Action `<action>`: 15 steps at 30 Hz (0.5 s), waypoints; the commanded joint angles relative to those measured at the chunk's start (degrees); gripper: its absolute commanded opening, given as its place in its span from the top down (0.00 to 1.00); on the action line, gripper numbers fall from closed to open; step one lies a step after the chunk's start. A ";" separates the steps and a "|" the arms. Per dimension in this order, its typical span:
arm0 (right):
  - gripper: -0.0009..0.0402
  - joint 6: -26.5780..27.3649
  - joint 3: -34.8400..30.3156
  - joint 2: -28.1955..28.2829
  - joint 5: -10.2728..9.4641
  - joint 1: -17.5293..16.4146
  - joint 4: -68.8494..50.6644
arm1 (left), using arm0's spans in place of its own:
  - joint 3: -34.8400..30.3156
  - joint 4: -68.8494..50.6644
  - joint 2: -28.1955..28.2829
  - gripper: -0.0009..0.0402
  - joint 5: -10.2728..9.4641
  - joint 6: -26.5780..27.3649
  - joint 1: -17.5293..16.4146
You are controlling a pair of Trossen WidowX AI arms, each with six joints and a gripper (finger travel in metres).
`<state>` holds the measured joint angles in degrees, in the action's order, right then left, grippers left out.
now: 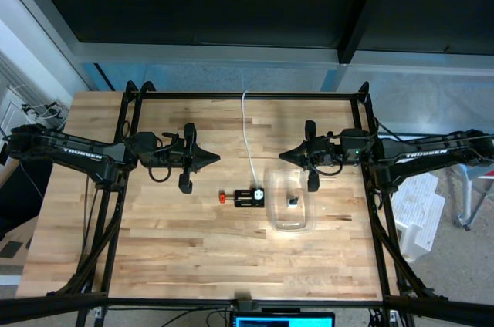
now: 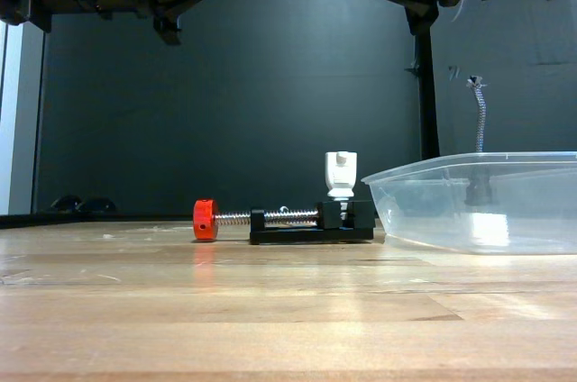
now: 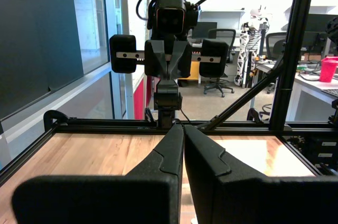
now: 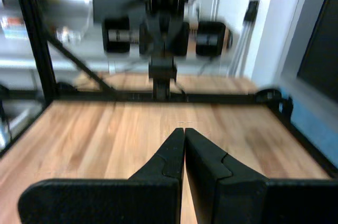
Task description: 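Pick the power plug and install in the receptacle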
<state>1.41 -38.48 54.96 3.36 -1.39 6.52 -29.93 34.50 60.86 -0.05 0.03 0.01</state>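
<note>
The power plug point(image 1: 293, 203) lies in the tray point(image 1: 279, 224), below the nearer right gripper point(image 1: 282, 156). The left gripper point(image 1: 217, 159) hovers opposite. All fingers point(image 4: 171, 155) clenched, empty.

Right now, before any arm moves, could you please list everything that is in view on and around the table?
power plug: one, black, inside the clear tray.
receptacle: one, white, upright on the clamp.
clamp: one, black with a red knob, near the table's middle, left of the tray.
cable: one, white, running from the receptacle toward the table's far edge.
clear tray: one, transparent, right of the clamp.
table: one, pale wood.
frame: one, black, around the table.
left gripper: one, black, shut, raised over the table's left half.
right gripper: one, black, shut, raised over the table's right half.
</note>
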 commanded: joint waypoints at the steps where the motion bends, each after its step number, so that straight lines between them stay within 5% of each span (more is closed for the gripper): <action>1: 0.98 -0.48 -3.98 0.02 -0.57 -0.11 -11.56 | -0.02 0.00 0.00 0.98 0.02 -0.02 0.00; 15: 0.98 -7.17 -15.15 3.10 -0.37 -3.45 -47.91 | -0.02 0.00 0.00 0.98 0.02 -0.02 -0.02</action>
<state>-5.41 -52.90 57.23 2.83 -4.12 -39.27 -29.93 34.48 60.84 -0.05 0.01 0.01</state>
